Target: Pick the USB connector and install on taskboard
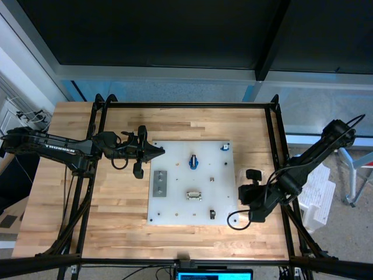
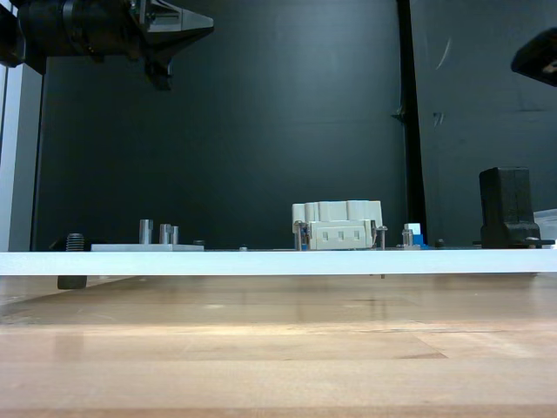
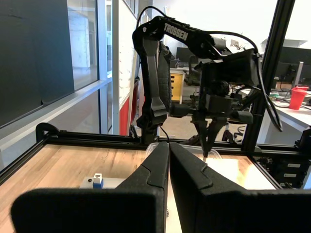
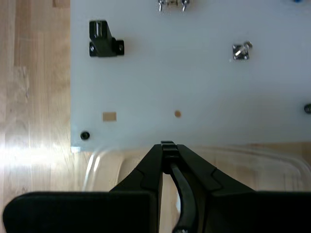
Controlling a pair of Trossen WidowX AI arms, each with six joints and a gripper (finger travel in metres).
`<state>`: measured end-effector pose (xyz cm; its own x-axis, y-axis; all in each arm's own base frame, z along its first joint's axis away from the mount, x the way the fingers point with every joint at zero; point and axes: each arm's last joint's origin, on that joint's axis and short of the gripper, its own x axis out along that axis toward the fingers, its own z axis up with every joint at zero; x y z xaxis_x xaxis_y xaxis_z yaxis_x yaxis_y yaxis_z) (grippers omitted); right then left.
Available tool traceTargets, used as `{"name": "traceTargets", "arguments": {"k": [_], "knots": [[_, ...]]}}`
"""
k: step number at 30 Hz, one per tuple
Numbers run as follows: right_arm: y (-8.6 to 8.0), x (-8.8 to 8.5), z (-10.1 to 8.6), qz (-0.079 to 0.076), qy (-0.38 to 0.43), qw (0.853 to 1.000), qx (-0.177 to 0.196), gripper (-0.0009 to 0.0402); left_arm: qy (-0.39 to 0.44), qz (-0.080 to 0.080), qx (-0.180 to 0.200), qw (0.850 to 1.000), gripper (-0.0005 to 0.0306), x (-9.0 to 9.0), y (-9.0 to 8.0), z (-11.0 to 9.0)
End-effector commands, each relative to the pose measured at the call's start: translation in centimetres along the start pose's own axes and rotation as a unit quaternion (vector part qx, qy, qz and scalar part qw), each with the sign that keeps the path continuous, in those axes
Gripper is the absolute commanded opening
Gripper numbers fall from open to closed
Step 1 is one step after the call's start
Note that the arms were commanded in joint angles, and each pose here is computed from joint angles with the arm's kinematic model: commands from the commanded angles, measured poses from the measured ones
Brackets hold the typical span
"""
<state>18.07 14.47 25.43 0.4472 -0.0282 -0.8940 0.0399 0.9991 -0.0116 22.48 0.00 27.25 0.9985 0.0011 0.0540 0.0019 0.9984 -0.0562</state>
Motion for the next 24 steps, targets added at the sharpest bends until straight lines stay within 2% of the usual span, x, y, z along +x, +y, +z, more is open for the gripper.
{"name": "traceTargets", "arguments": {"k": [1,13,21,24], "knots": [[0.8,0.4,1.1,-0.001,0.005,1.0,-0.001,0.0,0.0,0.0,0.0,1.0,0.0,0.0,0.0,0.0],[3.5,1.9,4.7,-0.004,0.016,1.0,0.001,0.0,0.0,0.0,0.0,1.0,0.0,0.0,0.0,0.0],[4.6,3.3,7.0,-0.008,0.022,1.0,0.008,0.0,0.0,0.0,0.0,1.0,0.0,0.0,0.0,0.0],[4.8,3.9,7.8,-0.002,0.029,1.0,0.008,0.0,0.0,0.0,0.0,1.0,0.0,0.0,0.0,0.0]]}}
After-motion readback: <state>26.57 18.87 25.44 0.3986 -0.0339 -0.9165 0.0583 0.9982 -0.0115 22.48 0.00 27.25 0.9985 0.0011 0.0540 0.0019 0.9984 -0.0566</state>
